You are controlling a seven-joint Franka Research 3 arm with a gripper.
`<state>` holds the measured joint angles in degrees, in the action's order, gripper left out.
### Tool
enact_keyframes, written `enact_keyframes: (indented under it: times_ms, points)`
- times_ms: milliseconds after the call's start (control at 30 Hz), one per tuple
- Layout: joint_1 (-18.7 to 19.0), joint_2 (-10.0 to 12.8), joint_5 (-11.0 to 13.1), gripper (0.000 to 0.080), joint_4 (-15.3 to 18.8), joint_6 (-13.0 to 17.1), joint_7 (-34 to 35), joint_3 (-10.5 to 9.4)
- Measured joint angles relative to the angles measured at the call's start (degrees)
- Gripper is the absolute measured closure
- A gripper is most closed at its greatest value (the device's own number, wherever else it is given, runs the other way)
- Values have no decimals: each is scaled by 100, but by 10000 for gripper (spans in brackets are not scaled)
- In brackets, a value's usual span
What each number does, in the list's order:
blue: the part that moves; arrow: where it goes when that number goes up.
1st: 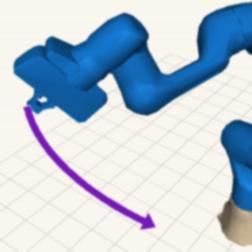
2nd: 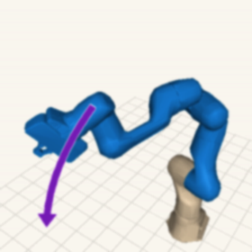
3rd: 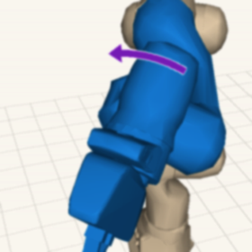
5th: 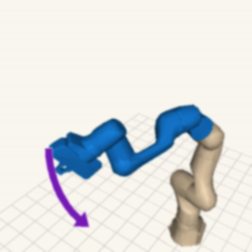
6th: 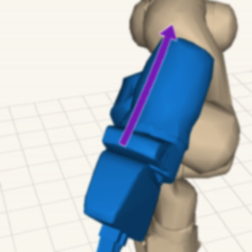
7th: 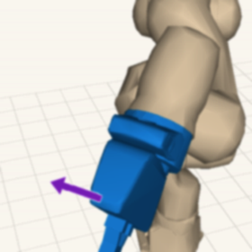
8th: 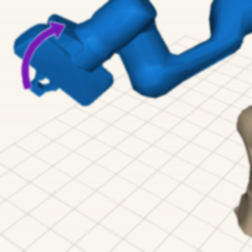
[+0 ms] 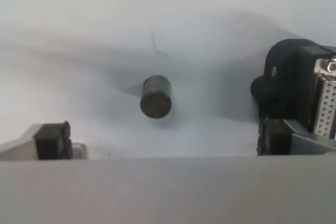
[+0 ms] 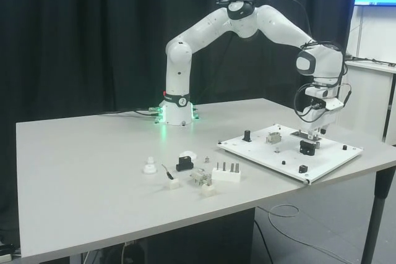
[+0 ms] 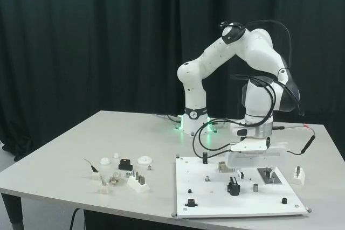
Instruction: Pick round peg 3.
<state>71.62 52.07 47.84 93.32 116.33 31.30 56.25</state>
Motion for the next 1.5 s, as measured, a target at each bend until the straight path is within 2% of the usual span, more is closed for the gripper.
enact_keyframes:
  times_ms: [200, 233, 1267, 1500]
  points:
    - [0, 0, 0, 50, -63, -135, 0, 59]
    - [0, 0, 0, 5, -71, -149, 0, 67]
    - [4, -1, 0, 3, -265, -458, 103, 135]
    - [50, -6, 10, 3, -333, -714, 144, 130]
